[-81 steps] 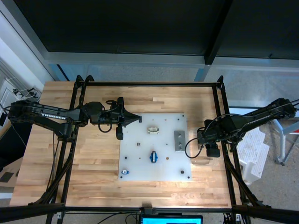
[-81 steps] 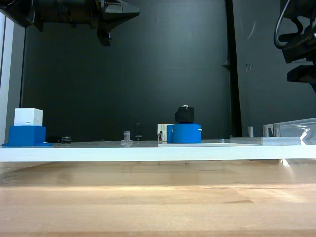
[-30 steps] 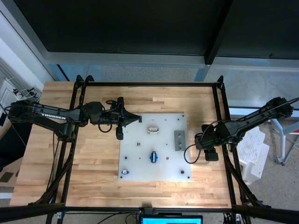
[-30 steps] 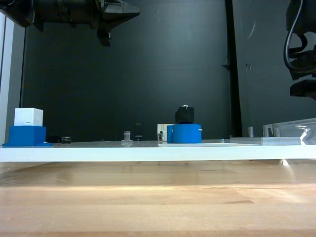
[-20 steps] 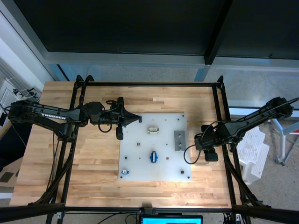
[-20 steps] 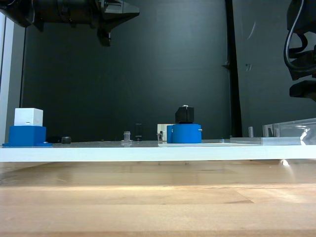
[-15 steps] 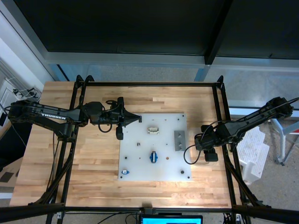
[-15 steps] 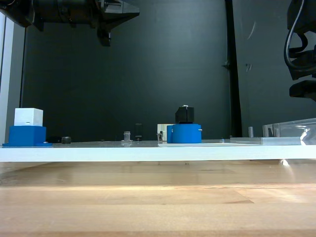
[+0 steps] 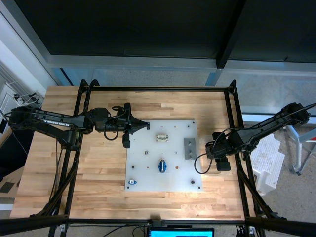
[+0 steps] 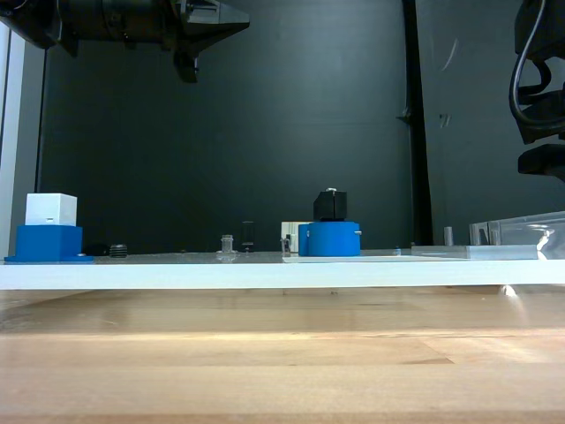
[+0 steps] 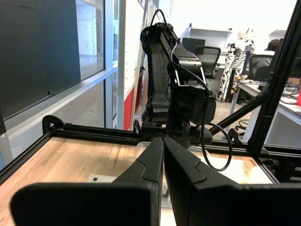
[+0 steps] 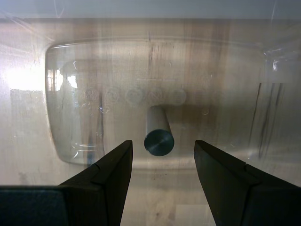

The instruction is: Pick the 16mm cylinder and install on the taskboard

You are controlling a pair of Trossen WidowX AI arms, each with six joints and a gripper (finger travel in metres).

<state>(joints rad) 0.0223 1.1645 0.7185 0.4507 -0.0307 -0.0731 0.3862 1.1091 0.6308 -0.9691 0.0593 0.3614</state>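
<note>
The 16mm cylinder [image 12: 158, 130], a short dull-grey peg, lies in a clear plastic tray [image 12: 70, 99]. My right gripper [image 12: 162, 147] hangs open just above it, one finger on each side of the peg, touching nothing. In the high view the right gripper [image 9: 217, 159] is off the right edge of the white taskboard [image 9: 148, 173]. My left gripper [image 9: 146, 126] is shut and empty, held high over the board's far left corner. It also shows as the left gripper [image 10: 237, 19] and, fingers pressed together, as the left gripper [image 11: 163, 141].
The taskboard [image 10: 265, 274] carries a grey metal block [image 9: 190, 148], a blue fitting [image 9: 162, 166], a beige connector [image 9: 161, 138] and a blue-and-white block [image 9: 131, 182]. A black frame [image 9: 232, 118] rims the wooden table. The clear tray [image 10: 523, 231] sits right of the board.
Since 2.7 s ago my right gripper has sunk a little and shifted toward the near edge over the tray. Over the last second it barely moves. The left arm is still.
</note>
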